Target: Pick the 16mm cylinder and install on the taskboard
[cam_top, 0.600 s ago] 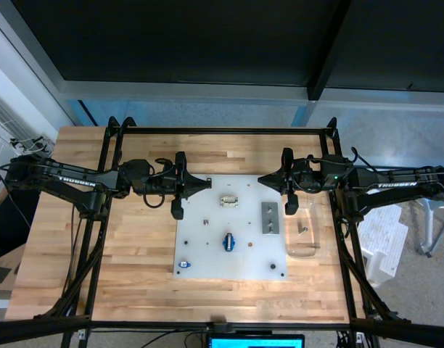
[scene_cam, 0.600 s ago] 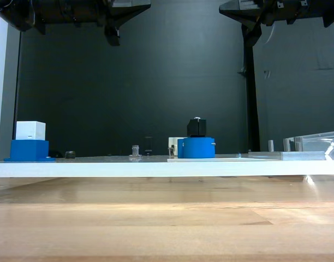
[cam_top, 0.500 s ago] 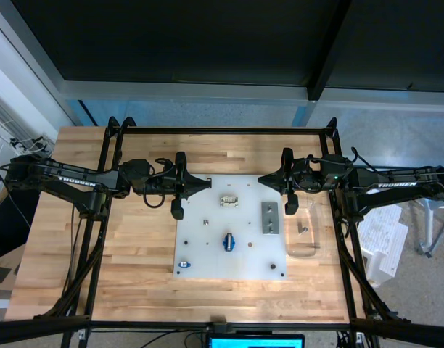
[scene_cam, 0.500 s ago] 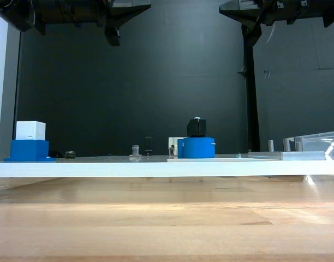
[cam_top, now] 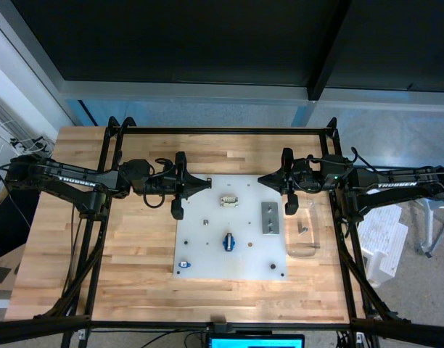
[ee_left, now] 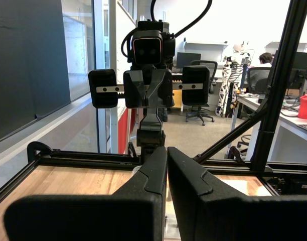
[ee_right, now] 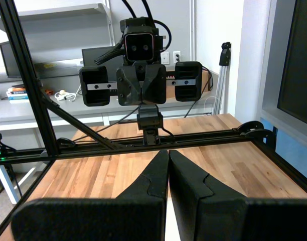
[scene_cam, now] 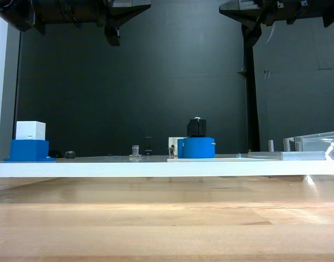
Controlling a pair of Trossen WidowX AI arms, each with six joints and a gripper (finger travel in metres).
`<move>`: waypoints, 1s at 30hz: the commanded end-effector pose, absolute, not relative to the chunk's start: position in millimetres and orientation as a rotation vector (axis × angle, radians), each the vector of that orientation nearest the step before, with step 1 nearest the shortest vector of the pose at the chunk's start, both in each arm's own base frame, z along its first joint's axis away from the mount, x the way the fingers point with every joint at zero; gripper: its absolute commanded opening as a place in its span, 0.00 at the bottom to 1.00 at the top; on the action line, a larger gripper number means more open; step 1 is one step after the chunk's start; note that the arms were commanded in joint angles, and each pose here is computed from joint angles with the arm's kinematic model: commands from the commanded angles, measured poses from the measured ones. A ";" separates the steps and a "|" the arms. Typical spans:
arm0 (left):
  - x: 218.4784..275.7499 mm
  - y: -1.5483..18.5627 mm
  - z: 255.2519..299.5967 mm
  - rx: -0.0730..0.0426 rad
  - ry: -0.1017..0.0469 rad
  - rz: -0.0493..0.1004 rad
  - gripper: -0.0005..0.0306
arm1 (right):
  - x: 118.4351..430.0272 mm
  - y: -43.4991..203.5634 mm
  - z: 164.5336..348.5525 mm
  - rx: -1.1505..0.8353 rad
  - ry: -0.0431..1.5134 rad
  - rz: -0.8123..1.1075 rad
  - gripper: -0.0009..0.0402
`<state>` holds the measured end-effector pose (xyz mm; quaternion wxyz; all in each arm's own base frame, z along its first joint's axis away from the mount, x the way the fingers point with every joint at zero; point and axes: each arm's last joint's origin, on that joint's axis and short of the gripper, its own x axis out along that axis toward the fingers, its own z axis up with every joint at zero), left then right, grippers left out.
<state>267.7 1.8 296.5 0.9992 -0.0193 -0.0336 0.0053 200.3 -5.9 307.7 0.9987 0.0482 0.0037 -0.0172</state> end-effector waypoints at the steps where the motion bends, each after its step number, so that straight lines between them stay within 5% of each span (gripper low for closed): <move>1: 267.7 1.9 296.5 -0.039 -0.067 0.011 0.02 | 198.9 -5.4 311.0 0.098 0.084 -0.035 0.02; 20: 267.7 1.9 296.5 -0.039 -0.067 0.011 0.02 | 168.7 6.5 313.5 0.114 0.682 0.014 0.02; 30: 267.7 1.9 296.5 -0.039 -0.067 0.011 0.02 | 155.2 7.6 317.5 0.125 0.831 0.036 0.02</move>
